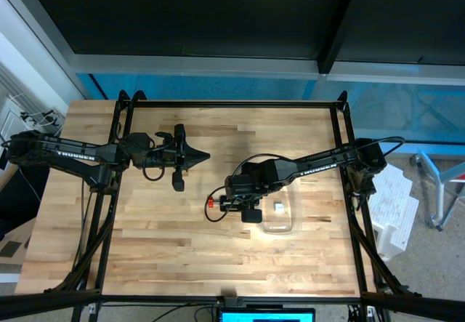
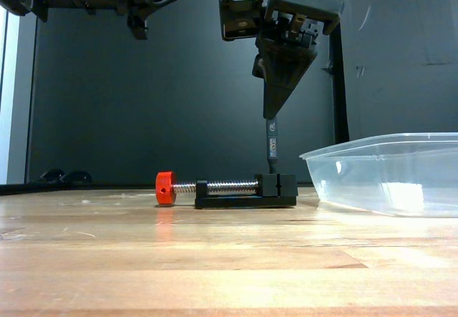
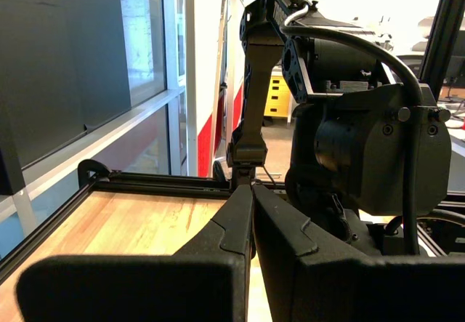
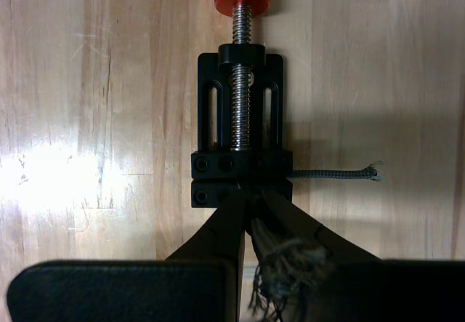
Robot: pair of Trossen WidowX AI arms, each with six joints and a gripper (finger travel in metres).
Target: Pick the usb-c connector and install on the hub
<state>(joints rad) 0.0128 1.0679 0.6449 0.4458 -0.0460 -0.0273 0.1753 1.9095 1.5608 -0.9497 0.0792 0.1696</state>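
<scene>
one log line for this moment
right gripper shut on usb-c connector | connector upright, tip at hub | left gripper shut, raised at left side

a pale butcher-block table [image 1: 182, 256] takes up the middle of the room, ringed by a black metal frame [image 1: 232, 105]. beyond its far edge runs a blue strip of floor [image 1: 218, 87], then a dark panel [image 1: 182, 17]. grey floor [image 1: 436, 264] lies to the right, with white sheets [image 1: 396, 206] lying on it. from table height the back wall [image 2: 107, 102] looks dark grey. tall windows [image 3: 142, 46] line one side, and a yellow cabinet [image 3: 277, 93] stands farther off. glare [image 4: 51, 176] brightens the wood.
</scene>
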